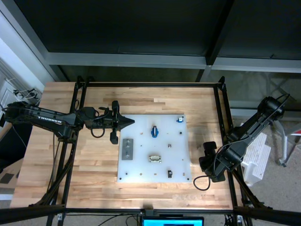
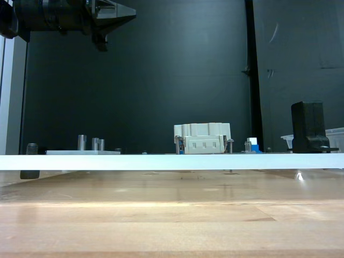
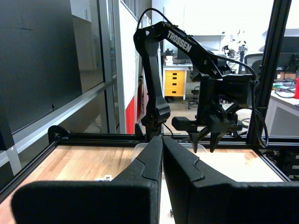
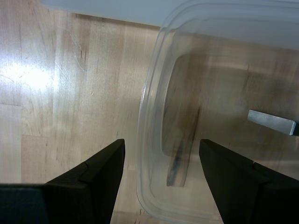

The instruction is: Pick the 16mm bar and install on taskboard

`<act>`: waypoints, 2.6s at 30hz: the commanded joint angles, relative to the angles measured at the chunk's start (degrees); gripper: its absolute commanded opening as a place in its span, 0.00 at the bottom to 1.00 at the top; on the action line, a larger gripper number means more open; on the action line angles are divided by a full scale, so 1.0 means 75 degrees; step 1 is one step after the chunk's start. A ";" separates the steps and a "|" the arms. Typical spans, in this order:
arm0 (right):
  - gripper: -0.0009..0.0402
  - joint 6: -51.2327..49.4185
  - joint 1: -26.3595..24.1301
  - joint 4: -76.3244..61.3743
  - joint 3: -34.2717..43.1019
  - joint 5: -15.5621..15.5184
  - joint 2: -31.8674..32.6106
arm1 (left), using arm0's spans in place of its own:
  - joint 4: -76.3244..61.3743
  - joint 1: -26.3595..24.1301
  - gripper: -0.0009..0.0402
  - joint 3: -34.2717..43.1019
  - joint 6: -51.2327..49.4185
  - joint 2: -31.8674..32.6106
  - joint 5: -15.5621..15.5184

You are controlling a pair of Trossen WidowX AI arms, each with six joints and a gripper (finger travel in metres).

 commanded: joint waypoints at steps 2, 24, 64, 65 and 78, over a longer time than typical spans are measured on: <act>0.56 0.0006 0.0000 0.0000 0.0006 0.0000 0.0003 | 0.0000 0.0000 0.02 0.0000 0.0000 0.0000 0.0003; 0.56 0.0006 0.0000 -0.0006 0.0006 0.0000 0.0000 | 0.0000 0.0000 0.02 0.0000 0.0003 0.0000 0.0003; 0.56 0.0032 -0.1078 -0.0510 0.0294 0.0003 -0.0434 | 0.0000 0.0000 0.02 0.0000 0.0003 0.0000 0.0003; 0.56 0.0023 -0.1186 -0.0513 0.0294 0.0006 -0.0475 | 0.0000 0.0003 0.02 0.0000 0.0003 0.0000 0.0003; 0.56 -0.0854 -0.2378 -0.0565 0.0294 0.0006 -0.0612 | 0.0000 0.0000 0.02 0.0000 0.0003 0.0000 0.0003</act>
